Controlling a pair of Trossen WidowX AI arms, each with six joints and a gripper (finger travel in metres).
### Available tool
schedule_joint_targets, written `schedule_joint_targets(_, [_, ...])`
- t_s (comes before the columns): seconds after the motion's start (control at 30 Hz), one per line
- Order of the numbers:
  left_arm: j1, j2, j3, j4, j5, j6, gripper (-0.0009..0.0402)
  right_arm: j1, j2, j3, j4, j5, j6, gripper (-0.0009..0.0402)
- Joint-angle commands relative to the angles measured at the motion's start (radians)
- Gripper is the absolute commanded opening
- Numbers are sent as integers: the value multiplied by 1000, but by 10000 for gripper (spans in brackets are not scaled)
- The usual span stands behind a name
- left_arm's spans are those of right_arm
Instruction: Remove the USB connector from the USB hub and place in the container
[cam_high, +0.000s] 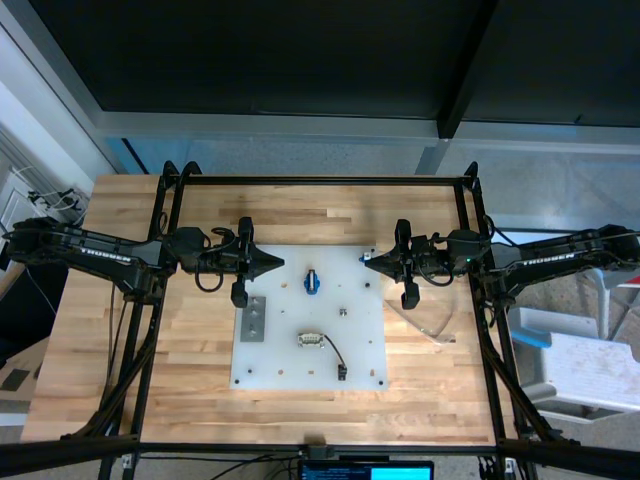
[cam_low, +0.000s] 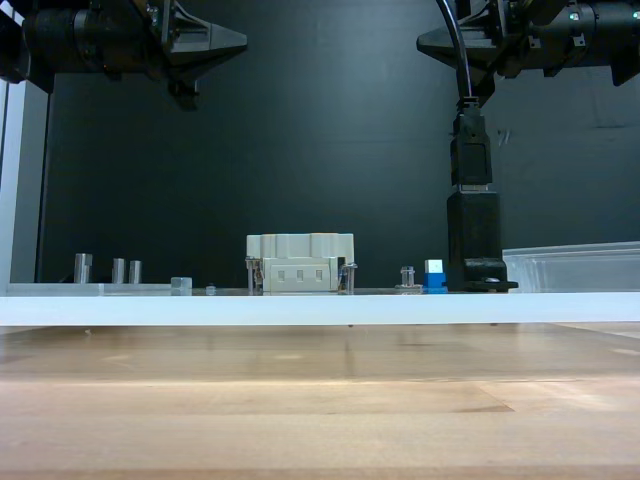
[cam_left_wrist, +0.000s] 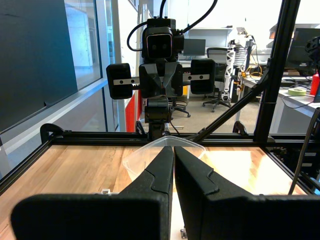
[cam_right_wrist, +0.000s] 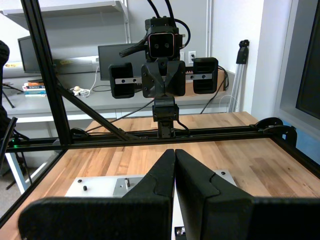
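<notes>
High view: left gripper (cam_high: 281, 263) and right gripper (cam_high: 367, 262) hover over the far half of the white board (cam_high: 262, 372), a blue clip (cam_high: 311, 281) between them. Both are well apart from the USB connector (cam_high: 336, 356), which curls beside a grey block (cam_high: 309, 341) near the front edge. The container (cam_high: 435, 318) lies just beside the board's right edge.

Low view: the plug stands upright in the USB hub (cam_low: 472, 238) — a slanted pull could jam it, lift the board, or snag the loop on the block.

Wrist views: both jaws pressed together, holding nothing — they must open first.
</notes>
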Motion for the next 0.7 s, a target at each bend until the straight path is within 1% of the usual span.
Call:
schedule_joint_targets(0.03, [0, 0, 0, 0, 0, 0, 1, 0, 0, 0, 0, 0, 0, 0])
schedule_joint_targets(0.6, [0, 0, 0, 0, 0, 0, 1, 0, 0, 0, 0, 0, 1, 0])
schedule_joint_targets(0.7, [0, 0, 0, 0, 0, 0, 1, 0, 0, 12, -17, 0, 30, 0])
